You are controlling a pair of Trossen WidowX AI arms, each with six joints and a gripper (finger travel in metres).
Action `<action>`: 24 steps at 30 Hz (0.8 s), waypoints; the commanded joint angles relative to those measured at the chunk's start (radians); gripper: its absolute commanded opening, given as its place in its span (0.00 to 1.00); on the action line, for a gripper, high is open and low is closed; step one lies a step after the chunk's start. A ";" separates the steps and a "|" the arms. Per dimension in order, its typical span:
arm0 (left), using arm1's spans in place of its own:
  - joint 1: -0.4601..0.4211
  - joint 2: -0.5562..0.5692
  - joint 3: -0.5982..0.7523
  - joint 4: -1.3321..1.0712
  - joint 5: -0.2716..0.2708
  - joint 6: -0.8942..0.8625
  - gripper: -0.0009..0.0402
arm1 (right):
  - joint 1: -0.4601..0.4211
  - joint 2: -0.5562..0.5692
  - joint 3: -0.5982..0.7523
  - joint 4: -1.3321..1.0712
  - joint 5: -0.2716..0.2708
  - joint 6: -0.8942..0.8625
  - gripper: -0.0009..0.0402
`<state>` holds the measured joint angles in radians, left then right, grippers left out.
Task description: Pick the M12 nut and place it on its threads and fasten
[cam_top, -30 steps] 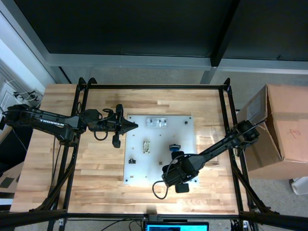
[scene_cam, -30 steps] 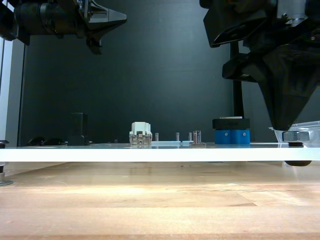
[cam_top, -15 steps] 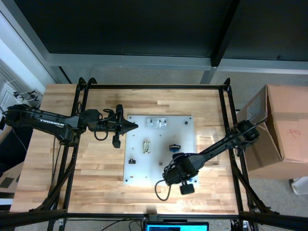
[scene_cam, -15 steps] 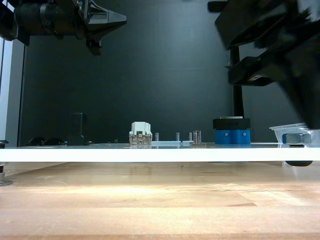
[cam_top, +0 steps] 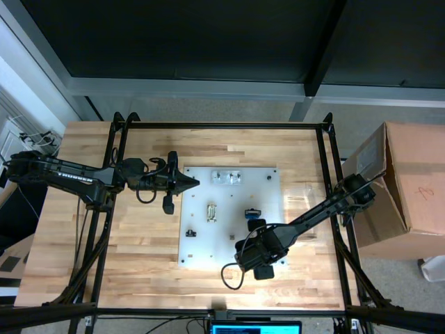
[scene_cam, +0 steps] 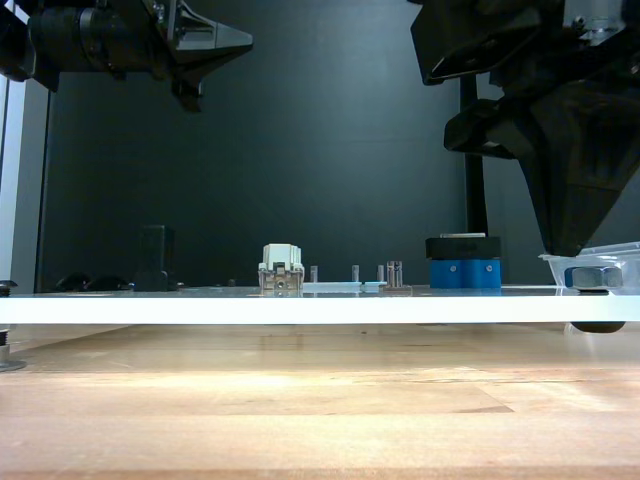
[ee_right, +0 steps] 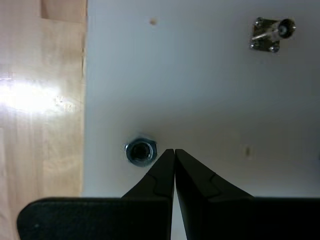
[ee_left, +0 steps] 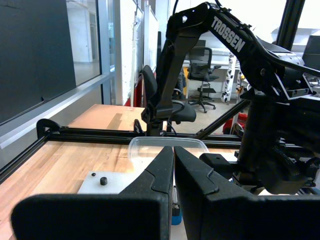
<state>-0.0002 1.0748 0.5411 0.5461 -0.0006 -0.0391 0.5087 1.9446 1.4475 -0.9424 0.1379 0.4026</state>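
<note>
The small silver nut (scene_cam: 592,275) sits low on its black stud at the near right edge of the white board (cam_top: 201,243). In the right wrist view the nut (ee_right: 141,151) lies free just beside the fingertips, its dark centre showing. My right gripper (scene_cam: 573,252) hangs point-down right above the nut, shut with nothing between its fingers (ee_right: 165,170). In the high view the right gripper (cam_top: 259,247) covers the nut. My left gripper (cam_top: 195,182) hovers high over the board's far left edge, shut and empty in its own view (ee_left: 173,150).
On the board stand a blue block (scene_cam: 462,272), a white connector (scene_cam: 281,270) and small silver posts. A clear tray (ee_left: 167,145) lies beyond the board's right side. A black post (cam_top: 270,176) marks the far right corner. A cardboard box (cam_top: 400,188) stands off the table's right.
The right gripper swung toward the near right half a second ago and is back over the nut, its tips slightly higher than a second ago. The nut and left arm have not moved.
</note>
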 commanded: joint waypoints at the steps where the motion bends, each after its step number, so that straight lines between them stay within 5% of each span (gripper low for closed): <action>1: 0.000 0.000 0.000 0.001 0.000 0.000 0.02 | 0.001 0.011 -0.001 0.010 0.000 0.000 0.02; 4: 0.000 0.000 0.000 0.001 0.000 0.000 0.02 | 0.003 0.015 -0.005 0.012 -0.031 0.000 0.02; 7: 0.000 0.000 0.000 0.001 0.000 0.000 0.02 | 0.005 0.011 -0.005 0.004 -0.253 -0.056 0.02; 9: 0.000 0.000 0.000 0.001 0.000 0.000 0.02 | 0.006 0.005 -0.004 -0.010 -0.338 -0.075 0.02; 16: 0.000 0.000 0.000 0.002 0.000 0.000 0.02 | 0.008 -0.002 -0.004 -0.036 -0.203 -0.068 0.02; 24: 0.000 0.000 0.000 0.001 0.000 0.000 0.02 | 0.009 -0.011 -0.004 -0.031 -0.143 -0.040 0.02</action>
<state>-0.0002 1.0752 0.5407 0.5472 -0.0006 -0.0395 0.5194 1.9377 1.4433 -0.9745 -0.0166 0.3584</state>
